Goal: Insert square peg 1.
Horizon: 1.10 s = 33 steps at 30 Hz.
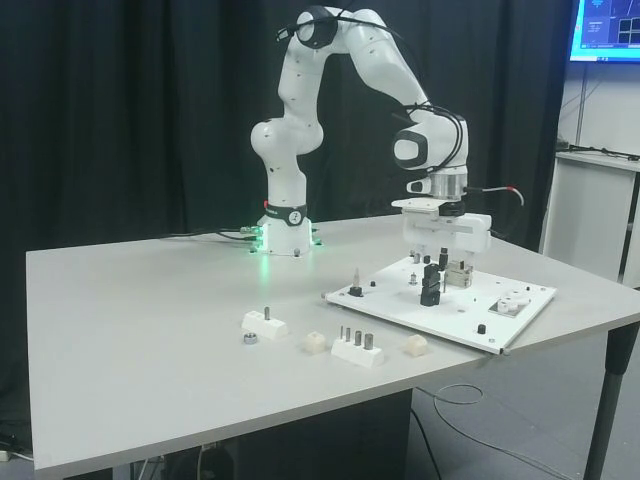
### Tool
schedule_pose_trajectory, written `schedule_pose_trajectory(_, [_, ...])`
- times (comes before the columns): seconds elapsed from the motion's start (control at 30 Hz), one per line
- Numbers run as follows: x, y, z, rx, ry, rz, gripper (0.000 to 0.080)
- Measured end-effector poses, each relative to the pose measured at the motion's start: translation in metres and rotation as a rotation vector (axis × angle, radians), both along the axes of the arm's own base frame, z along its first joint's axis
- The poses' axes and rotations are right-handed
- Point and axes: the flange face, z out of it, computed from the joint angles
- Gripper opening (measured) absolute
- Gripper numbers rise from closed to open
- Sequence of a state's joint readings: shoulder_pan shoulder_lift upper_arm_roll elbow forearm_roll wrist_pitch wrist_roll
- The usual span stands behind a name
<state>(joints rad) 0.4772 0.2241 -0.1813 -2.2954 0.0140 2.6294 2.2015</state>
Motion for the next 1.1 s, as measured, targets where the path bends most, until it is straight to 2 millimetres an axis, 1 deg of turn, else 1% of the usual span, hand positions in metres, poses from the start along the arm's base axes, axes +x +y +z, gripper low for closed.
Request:
schedule_pose_trajectory(0.7, [0.001, 0.012, 0.011, 0.007, 0.0, -0.015, 0.08])
schedule_pose_trajectory(1.1, [0.003, 0.013, 0.013, 0.008, 0.006, -0.043, 0.08])
